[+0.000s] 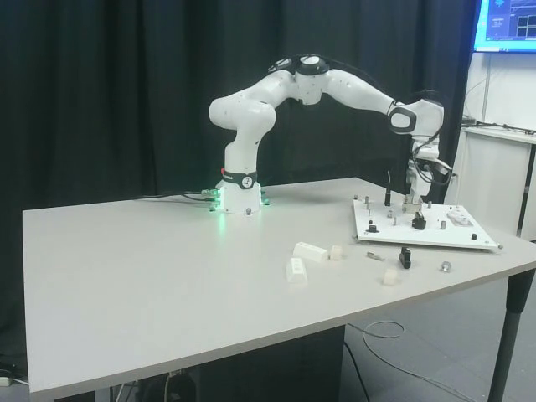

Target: Remove waterproof.

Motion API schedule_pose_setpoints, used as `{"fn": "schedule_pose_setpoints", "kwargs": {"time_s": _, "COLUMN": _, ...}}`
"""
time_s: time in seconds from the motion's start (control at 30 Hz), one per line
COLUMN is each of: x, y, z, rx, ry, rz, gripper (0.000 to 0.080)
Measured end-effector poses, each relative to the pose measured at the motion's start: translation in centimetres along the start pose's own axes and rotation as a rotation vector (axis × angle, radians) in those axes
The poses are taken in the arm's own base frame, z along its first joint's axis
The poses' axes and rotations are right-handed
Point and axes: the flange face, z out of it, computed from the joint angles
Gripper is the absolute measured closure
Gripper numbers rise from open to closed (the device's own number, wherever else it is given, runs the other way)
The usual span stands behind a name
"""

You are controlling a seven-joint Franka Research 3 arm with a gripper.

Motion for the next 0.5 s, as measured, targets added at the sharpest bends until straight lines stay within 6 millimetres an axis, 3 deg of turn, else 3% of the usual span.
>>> {"fn": "schedule_pose_setpoints", "kwargs": {"time_s": 0.33, "x": 0.0, "y": 0.0, "z": -0.2, "rx": 0.003, "ry": 0.000, "rz": 0.001, "gripper": 0.0488}}
{"fn": "schedule_pose_setpoints", "kwargs": {"time_s": 0.5, "x": 0.3, "y": 0.3, "z": -1.4, "rx": 0.012, "ry": 0.011, "rz": 0.005, "gripper": 0.0488}}
